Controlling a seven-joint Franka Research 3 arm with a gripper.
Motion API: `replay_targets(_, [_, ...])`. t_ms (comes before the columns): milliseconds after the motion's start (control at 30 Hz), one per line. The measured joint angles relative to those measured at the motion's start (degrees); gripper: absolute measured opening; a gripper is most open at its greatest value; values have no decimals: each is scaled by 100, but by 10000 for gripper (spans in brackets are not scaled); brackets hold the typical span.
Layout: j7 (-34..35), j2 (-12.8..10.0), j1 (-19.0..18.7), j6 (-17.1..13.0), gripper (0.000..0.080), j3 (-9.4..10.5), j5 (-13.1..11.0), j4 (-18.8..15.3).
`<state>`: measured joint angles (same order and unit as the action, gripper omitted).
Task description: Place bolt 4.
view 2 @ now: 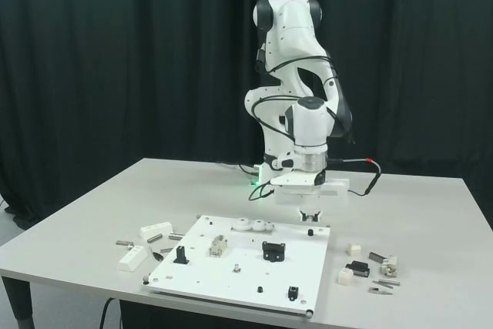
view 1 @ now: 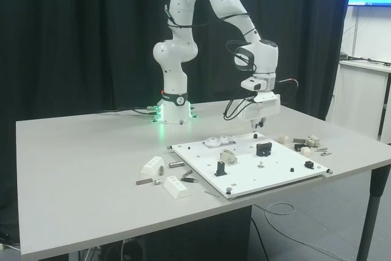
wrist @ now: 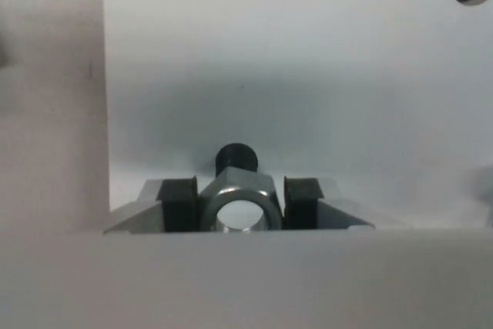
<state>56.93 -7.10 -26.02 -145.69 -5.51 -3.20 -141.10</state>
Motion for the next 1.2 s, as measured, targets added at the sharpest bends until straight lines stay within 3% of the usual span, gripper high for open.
replay_targets(1200, [261,-48,9,-43,237,50,-75,21])
